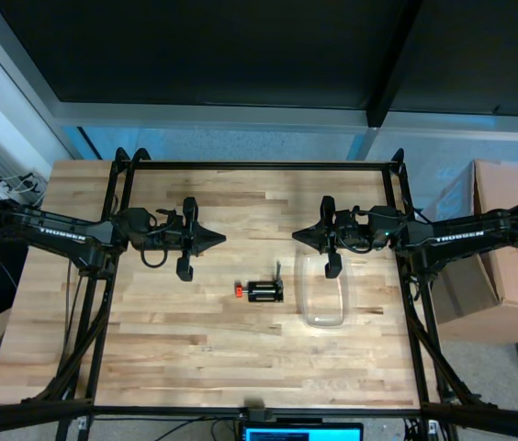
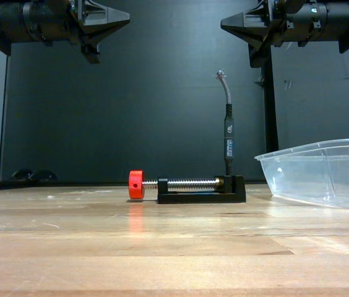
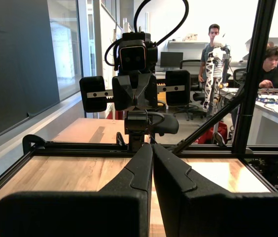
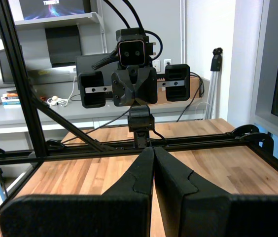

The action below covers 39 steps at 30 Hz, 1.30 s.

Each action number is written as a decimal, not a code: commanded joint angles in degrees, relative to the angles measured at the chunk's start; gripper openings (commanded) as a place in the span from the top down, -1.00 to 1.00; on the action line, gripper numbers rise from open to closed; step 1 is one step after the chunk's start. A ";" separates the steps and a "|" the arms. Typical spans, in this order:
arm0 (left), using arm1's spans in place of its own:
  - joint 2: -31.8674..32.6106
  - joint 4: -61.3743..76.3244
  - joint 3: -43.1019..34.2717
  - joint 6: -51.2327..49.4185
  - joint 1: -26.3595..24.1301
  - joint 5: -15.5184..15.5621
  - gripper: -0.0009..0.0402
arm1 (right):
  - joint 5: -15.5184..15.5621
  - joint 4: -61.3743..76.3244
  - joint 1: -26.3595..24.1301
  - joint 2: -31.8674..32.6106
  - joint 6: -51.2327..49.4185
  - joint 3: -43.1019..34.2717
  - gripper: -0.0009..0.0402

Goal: Remove the USB-C connector from the USB-C receptacle and place in the container

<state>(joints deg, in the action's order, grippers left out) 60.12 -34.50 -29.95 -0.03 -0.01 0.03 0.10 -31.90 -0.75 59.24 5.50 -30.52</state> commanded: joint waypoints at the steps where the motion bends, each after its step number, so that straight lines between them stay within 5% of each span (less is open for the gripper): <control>1: -0.02 -0.02 0.00 0.02 0.02 0.00 0.96 | 0.00 -0.02 0.04 0.00 0.02 -0.02 0.96; 13: -0.02 -0.02 0.00 0.02 0.00 0.00 0.96 | -0.76 4.26 0.63 0.00 1.60 -1.68 0.96; 25: 0.00 -0.02 0.00 0.02 0.02 0.00 0.96 | -4.76 56.87 8.90 12.13 2.62 -27.91 0.96; 39: -0.02 -0.02 0.00 0.02 0.00 0.00 0.96 | -5.05 90.12 13.07 29.64 6.38 -53.94 0.93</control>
<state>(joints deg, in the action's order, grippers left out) 60.10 -34.52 -29.95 -0.01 -0.01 0.05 -4.91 56.23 12.27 87.53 11.75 -82.46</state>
